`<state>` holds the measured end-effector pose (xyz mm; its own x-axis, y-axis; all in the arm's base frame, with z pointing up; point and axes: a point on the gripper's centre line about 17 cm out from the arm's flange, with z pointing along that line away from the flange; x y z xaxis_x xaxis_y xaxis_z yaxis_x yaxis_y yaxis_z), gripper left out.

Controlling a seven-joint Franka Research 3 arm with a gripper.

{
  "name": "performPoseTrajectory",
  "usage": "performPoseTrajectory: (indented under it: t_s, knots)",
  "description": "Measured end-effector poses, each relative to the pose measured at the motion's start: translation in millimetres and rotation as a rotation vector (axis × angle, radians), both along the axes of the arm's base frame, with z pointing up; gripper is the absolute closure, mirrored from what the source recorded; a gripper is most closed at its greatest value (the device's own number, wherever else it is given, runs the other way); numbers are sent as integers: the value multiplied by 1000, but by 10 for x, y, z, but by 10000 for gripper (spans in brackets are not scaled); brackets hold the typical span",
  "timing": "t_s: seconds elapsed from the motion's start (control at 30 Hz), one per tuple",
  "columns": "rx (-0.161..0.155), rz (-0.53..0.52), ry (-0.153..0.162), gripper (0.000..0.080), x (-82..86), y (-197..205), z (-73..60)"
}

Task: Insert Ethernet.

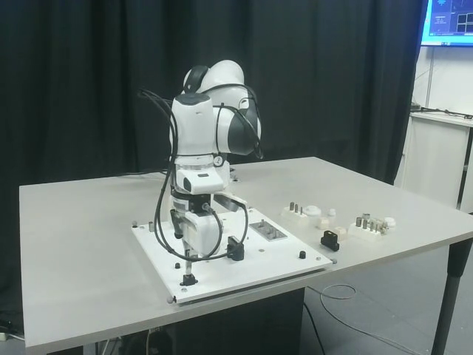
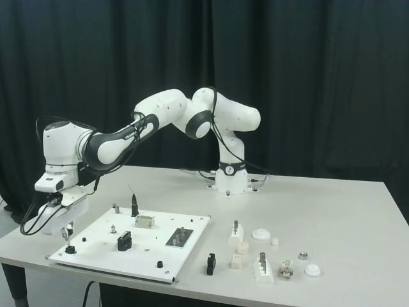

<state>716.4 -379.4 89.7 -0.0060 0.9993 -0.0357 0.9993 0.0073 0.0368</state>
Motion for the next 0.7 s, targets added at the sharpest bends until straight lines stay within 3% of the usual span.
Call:
performPoseTrajectory:
  t_s: [0.7]
  knots:
    - [7, -1, 1, 739, -1, 22, -42]
